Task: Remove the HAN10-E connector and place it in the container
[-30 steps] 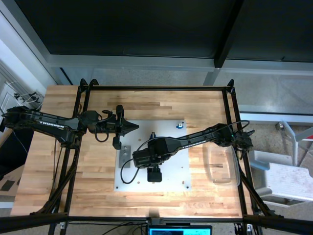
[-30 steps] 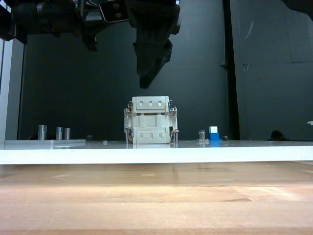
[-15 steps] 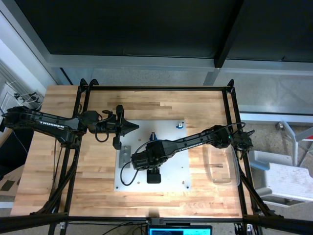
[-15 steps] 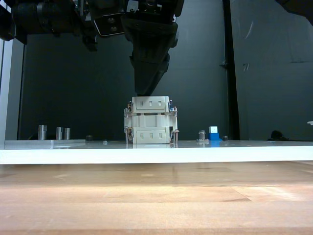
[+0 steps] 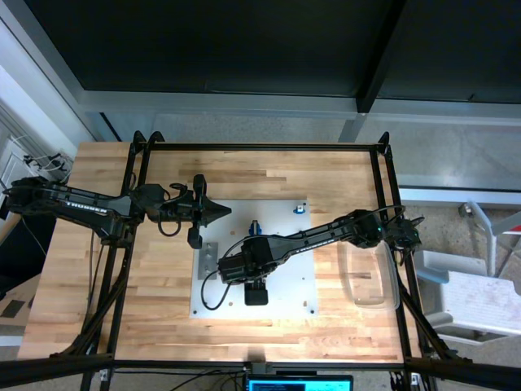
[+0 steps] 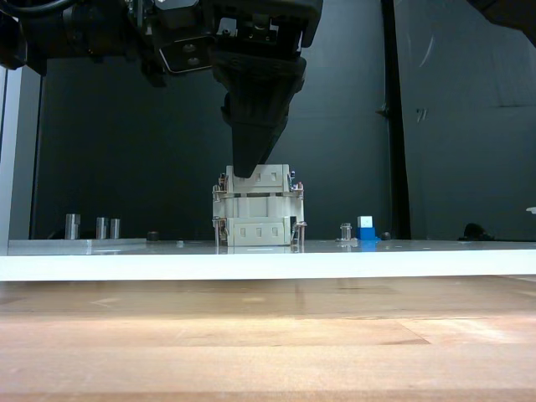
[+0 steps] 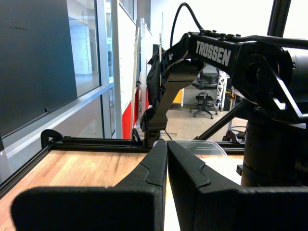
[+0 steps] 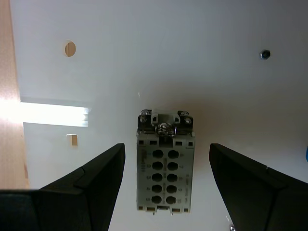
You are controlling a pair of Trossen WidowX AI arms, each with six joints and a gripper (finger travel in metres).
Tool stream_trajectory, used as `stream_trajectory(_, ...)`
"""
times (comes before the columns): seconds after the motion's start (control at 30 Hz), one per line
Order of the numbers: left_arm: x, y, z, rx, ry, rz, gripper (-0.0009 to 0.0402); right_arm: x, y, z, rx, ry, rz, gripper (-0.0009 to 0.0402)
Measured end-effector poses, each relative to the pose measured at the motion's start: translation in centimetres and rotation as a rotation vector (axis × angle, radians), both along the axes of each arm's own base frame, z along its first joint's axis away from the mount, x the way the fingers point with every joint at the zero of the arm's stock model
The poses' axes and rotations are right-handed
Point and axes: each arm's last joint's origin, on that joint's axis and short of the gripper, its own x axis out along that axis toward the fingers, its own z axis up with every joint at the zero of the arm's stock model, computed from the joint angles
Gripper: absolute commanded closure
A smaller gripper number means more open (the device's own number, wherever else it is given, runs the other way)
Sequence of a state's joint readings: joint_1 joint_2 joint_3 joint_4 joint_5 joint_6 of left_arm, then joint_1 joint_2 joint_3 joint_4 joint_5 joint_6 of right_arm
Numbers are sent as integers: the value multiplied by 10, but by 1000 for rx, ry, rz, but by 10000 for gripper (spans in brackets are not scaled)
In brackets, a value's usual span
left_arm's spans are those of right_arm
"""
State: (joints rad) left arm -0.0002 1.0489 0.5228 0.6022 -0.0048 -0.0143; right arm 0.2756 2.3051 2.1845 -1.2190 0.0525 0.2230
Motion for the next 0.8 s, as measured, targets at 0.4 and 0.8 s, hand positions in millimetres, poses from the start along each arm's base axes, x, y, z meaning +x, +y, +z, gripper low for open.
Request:
stream_trajectory(0.4, 0, 0, 0, 0, 1, 0, 393, 0, 2, -6, -3, 23, -3, 148)
stream_trajectory(0.8, 0, 0, 0, 0, 0, 0, 393, -1, 4, -15, 9, 37, 2, 151)
